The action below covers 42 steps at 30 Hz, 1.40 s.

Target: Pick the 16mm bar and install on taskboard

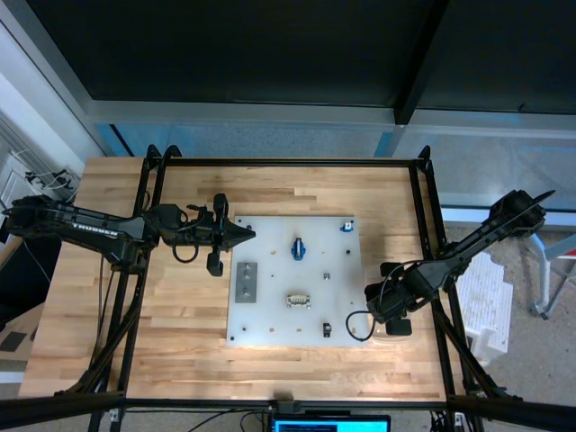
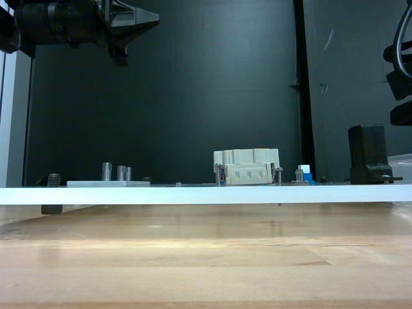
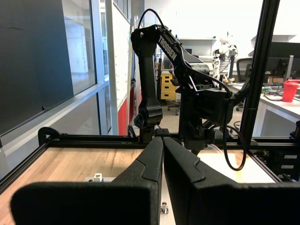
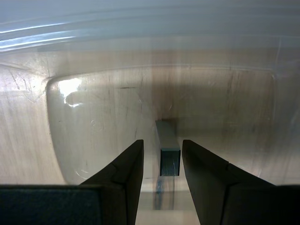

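Right hand [image 4: 161, 142], parted in tray [image 4: 93, 98], straddles 16mm bar [image 4: 168, 146]; left hand [image 1: 246, 234], clenched, above taskboard [image 1: 270, 317].

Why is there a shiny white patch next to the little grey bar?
Right wrist view: that is light glaring off the clear tray, where the open right pincer straddles the 16mm bar. Low view: the dark backdrop leaves the shut left pincer, high over the taskboard, nearly a silhouette.

taskboard [image 1: 270, 326] 1 | 16mm bar [image 4: 168, 151] 1 | blue knob [image 1: 300, 248] 1 | left end effector [image 1: 247, 233] 1 | right end effector [image 4: 162, 143] 1
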{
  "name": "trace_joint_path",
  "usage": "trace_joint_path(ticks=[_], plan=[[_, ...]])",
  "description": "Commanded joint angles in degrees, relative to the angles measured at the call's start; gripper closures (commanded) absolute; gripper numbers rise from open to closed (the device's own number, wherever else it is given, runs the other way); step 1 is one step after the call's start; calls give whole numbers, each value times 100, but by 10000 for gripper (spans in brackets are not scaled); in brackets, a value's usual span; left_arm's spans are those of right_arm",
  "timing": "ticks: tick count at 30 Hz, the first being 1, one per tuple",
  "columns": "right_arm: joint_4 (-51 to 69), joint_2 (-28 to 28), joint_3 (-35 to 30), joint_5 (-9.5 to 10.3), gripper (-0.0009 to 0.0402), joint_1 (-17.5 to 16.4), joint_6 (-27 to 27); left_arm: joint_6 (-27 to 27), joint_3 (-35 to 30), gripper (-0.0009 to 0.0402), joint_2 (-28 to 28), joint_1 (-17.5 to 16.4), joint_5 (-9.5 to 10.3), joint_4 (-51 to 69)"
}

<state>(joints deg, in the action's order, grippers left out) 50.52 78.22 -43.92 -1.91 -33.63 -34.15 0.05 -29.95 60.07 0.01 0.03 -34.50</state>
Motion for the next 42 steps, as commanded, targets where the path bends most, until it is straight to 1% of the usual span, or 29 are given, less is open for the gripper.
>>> trace_joint_path(ticks=[1,10,18,21,28,40,42], plan=[[-13,0,-7,-2,294,0,4,0,0,393,2,-2,-2,-2],[-24,0,-4,0,332,0,2,0,0,393,2,-2,-2,-4],[-24,-13,-4,7,396,-2,0,0,0,393,2,0,-2,-2],[-26,-13,-4,4,388,-4,-13,0,0,393,2,0,-2,-2],[61,-105,-59,15,392,-13,-13,0,0,393,2,0,-2,-2],[1187,-363,-909,-9,393,-15,13,0,0,393,2,-2,-2,-2],[1425,-378,-1091,-15,393,-15,101,0,0,393,2,-2,-2,-2]])
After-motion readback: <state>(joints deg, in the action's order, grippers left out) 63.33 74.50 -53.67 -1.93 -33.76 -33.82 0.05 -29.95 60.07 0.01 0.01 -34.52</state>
